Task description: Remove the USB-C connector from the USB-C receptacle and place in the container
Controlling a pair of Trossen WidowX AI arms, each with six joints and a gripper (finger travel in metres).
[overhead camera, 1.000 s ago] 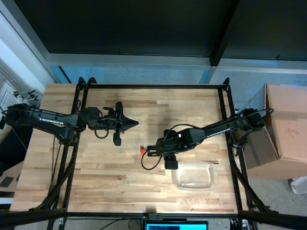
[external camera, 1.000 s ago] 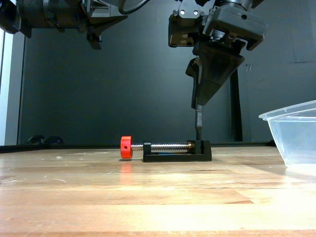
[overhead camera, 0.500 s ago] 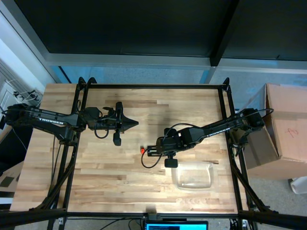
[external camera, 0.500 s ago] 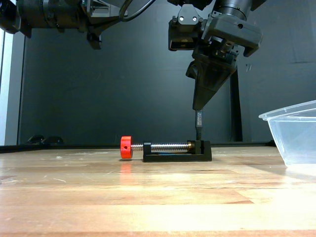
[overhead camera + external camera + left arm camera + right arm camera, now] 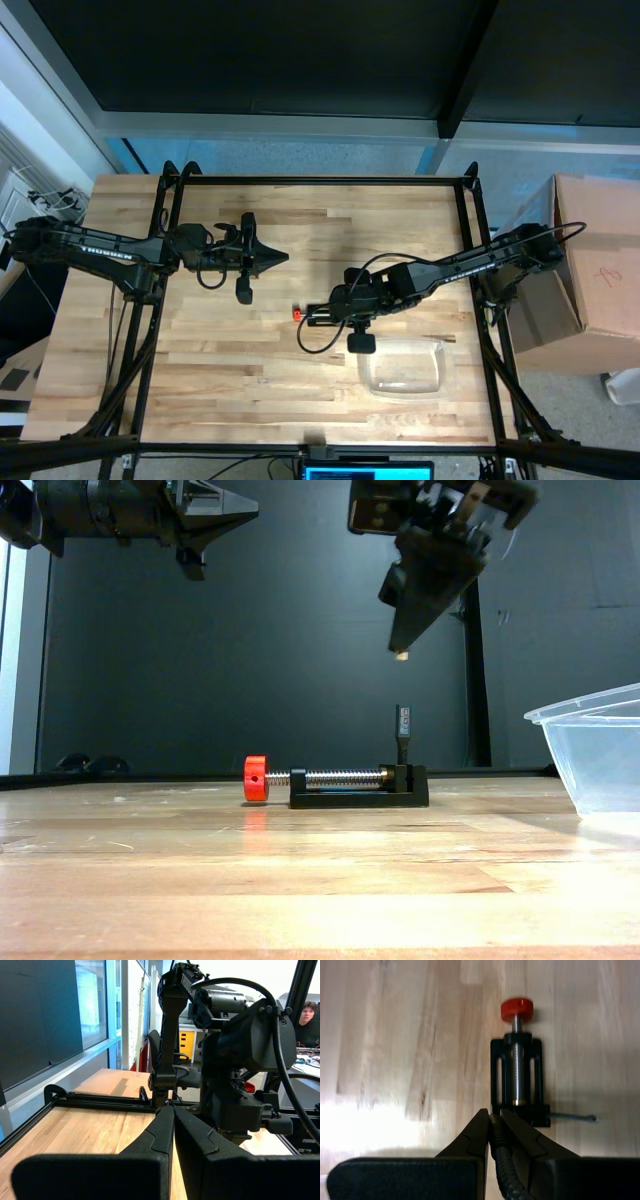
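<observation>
The right pincer [image 5: 400, 648] is hanging over the middle of the counter [image 5: 300, 880], pointing straight down. Its fingers [image 5: 476, 1131] are clamped on the connector [image 5: 402, 656], and only the plug's pale tip is poking out beneath them. A dark braided cable [image 5: 501, 1162] is running back up between the fingers, which probably explains why they are not quite meeting. The connector is sitting directly above the receptacle [image 5: 403, 728] and well clear of it, with open air between the two, so it is looking fully out of its seat. Holding it upright and in line with the socket seems sensible for a straight pull, sparing the plug any sideways strain.

The receptacle is standing upright at one end of a small black clamp [image 5: 360, 798], whose red knob [image 5: 256, 778] is pointing away from the container [image 5: 590, 765]. The clamp is likely there to pin the receptacle down against the pull, rather than letting it ride up with the plug.

The container is resting on the counter near the clamp, on the right arm's side and open-topped, so the carry across is looking short. The trailing cable may be the thing to watch, since it could catch on the rim.

The left pincer [image 5: 283, 257] is hovering high over the counter's left half, well apart from the clamp. Its fingers are pressed together on nothing, and it is presumably parked out of the way.
</observation>
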